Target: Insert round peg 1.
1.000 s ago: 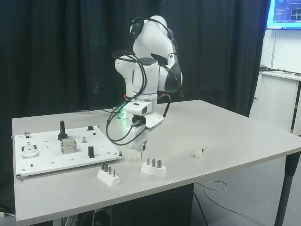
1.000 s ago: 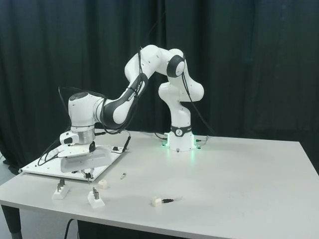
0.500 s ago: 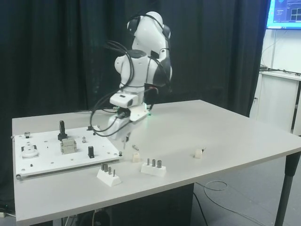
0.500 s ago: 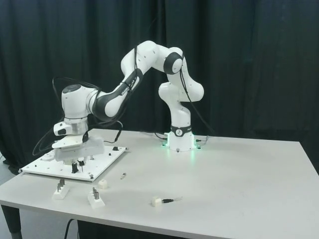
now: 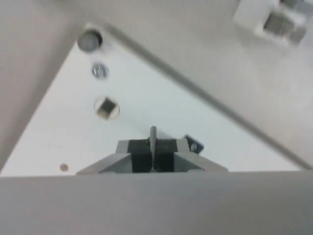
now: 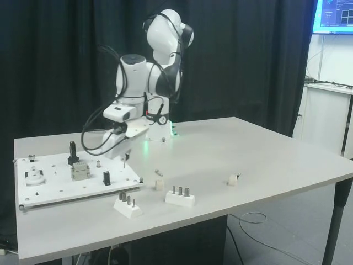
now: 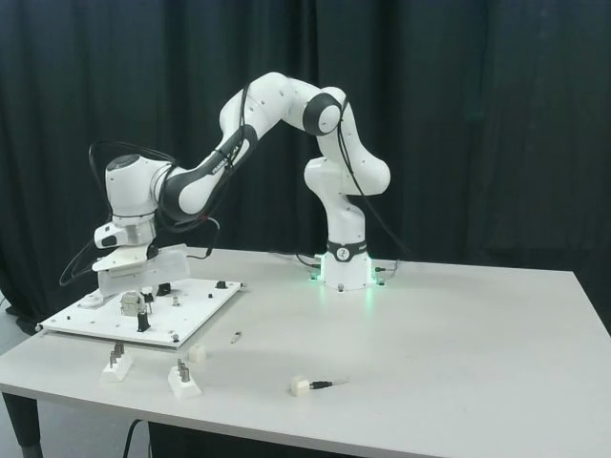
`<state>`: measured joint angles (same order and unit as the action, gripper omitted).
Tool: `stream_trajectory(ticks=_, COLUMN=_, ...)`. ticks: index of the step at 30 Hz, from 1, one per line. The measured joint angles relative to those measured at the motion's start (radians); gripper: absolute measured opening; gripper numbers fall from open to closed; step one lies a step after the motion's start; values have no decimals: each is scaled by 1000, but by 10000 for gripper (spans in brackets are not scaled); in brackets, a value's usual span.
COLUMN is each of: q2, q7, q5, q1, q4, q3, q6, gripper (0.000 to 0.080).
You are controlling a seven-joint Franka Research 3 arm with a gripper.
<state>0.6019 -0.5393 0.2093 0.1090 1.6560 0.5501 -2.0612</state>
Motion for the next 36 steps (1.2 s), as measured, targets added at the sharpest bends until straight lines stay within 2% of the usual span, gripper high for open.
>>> stream_trajectory(ticks=10, q2=-25, q7=-37, q5=9, q1=27, q4=62, q3=11, q6=-13, gripper=16)
stream_trajectory(ticks=21, q2=-61, q7=-34, q5=40, q1=28, q4=166, q3=46, q6=-58, gripper=16)
stream_trajectory(ticks=36, q2=-138, q7=86, q5=94, q1=28, q4=298, q3=92, q6=-113, gripper=16)
